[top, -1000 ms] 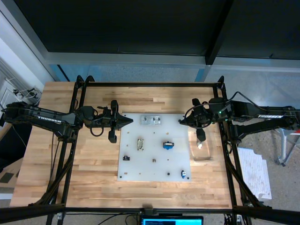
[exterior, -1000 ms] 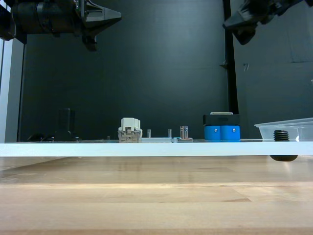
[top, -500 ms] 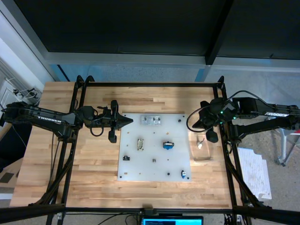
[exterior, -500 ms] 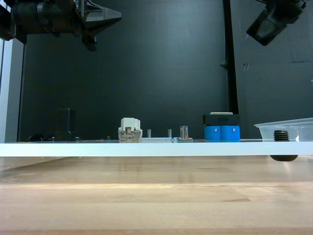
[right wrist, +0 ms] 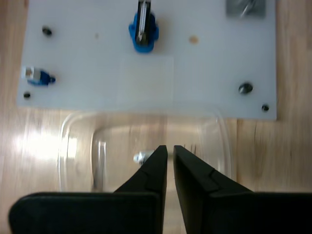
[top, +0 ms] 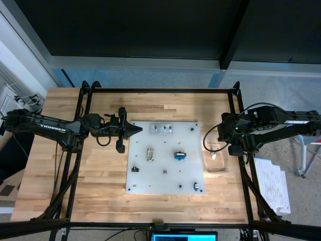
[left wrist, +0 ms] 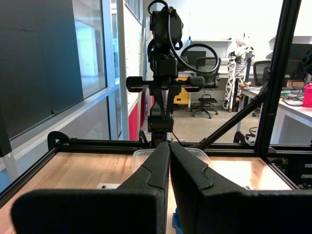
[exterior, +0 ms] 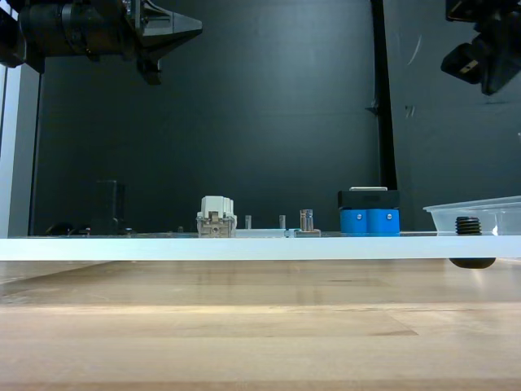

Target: Pick the RJ45 connector and install on taskboard

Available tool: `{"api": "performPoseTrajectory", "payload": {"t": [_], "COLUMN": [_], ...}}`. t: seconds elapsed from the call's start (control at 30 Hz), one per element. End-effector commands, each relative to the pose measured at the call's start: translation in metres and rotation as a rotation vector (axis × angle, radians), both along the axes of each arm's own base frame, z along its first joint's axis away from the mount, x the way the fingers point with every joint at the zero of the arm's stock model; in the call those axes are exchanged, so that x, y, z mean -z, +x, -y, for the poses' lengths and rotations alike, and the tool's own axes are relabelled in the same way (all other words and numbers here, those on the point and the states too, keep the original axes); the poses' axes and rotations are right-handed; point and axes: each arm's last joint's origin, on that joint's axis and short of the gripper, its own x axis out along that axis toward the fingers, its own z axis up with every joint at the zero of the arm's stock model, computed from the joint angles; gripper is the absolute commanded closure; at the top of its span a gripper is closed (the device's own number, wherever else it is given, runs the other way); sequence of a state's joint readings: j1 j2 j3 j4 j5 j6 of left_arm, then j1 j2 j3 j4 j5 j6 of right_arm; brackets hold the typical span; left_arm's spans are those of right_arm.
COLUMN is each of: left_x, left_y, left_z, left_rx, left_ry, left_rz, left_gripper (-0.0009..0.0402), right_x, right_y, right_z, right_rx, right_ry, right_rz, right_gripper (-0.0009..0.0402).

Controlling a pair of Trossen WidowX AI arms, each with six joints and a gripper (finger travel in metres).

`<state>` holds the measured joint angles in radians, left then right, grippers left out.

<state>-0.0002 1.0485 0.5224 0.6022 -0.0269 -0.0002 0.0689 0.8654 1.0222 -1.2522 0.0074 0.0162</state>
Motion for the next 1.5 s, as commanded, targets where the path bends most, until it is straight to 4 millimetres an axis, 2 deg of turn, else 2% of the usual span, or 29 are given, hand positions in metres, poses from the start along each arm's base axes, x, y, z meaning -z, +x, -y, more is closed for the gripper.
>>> {"api": "performPoseTrajectory", "payload": {"t": [0.03,0.4,0.83,1.1,1.5], "left_x": [0.0,0.0,0.0,0.0,0.0], "left_y": [0.0,0.0,0.0,0.0,0.0], "left_z": [0.0,0.0,0.0,0.0,0.0], "left_rx": [0.0,0.0,0.0,0.0,0.0], "left_ry": [0.0,0.0,0.0,0.0,0.0], "left_rz": [0.0,0.0,0.0,0.0,0.0], "left_gripper": [0.0393,0.0393,0.0393,0.0393,0.0393], "right_x": [0.003,0.02,0.051,0.068,0.091], "right_y": [-0.003,-0.001,0.002,0.013,0.022], "right_z": [-0.003,-0.019,-0.021,-0.023,-0.026], "right_rx": [-0.02,-0.032,-0.001,-0.02,0.049], "right_ry": [-0.002,-0.028,-0.054,-0.069,-0.035], "right_rz": [-0.035,-0.11,-0.216,-0.249,-0.256], "right_gripper": [0.0352,0.0287,0.0199,0.0194,0.0194]}}
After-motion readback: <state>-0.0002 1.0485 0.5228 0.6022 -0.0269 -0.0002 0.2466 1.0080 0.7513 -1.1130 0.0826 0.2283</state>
